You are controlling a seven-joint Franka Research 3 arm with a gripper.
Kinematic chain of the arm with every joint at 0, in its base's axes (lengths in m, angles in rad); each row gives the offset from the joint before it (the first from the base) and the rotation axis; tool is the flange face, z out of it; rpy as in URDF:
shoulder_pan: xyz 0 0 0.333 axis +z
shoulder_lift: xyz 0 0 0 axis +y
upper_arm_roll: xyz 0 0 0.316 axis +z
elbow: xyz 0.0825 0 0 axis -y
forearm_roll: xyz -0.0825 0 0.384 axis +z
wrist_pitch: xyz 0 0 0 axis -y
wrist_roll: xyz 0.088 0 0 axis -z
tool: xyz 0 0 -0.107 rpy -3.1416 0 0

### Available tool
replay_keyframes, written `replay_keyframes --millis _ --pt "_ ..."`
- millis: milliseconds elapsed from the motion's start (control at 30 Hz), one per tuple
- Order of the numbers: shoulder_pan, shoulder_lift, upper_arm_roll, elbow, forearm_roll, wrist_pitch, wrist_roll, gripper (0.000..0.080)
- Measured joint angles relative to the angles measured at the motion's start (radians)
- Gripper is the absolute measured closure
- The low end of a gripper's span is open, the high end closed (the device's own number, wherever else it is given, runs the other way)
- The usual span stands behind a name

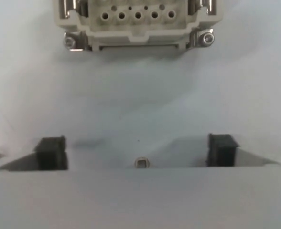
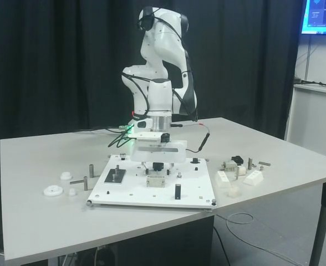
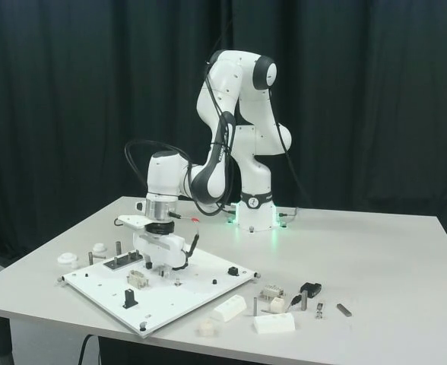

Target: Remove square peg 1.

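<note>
- The white arm's gripper hangs low over a white board on the grey worktop.
- Its jaws stand spread apart, black fingertips gripping nothing.
- A small square-topped peg sits in the board midway between the jaws.
- A multi-pin connector lies well beyond the jaws.

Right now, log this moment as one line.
gripper: open, holding nothing | position: low over white board | connector block: on board just ahead | peg: not identifiable
</note>
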Motion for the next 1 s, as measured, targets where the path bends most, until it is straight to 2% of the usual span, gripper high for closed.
replay_keyframes --millis 167,200,433,500,667,700,1000 --pt "0.0 0.001 0.0 0.0 0.0 -0.001 -0.012 0.0102" --pt "-0.001 0.002 0.0 0.0 0.0 -0.001 -0.014 0.029" --pt "-0.002 0.002 0.0 -0.001 0.0 -0.005 -0.022 0.029" --pt "-0.002 0.003 0.0 -0.002 0.0 -0.006 -0.025 0.0604" --pt "-0.004 0.005 0.001 -0.002 0.0 -0.008 -0.03 0.0604" --pt "-0.004 0.005 0.002 -0.002 0.0 -0.008 -0.03 0.0742" --pt "-0.004 0.005 0.002 -0.002 0.0 -0.008 -0.03 0.0765"
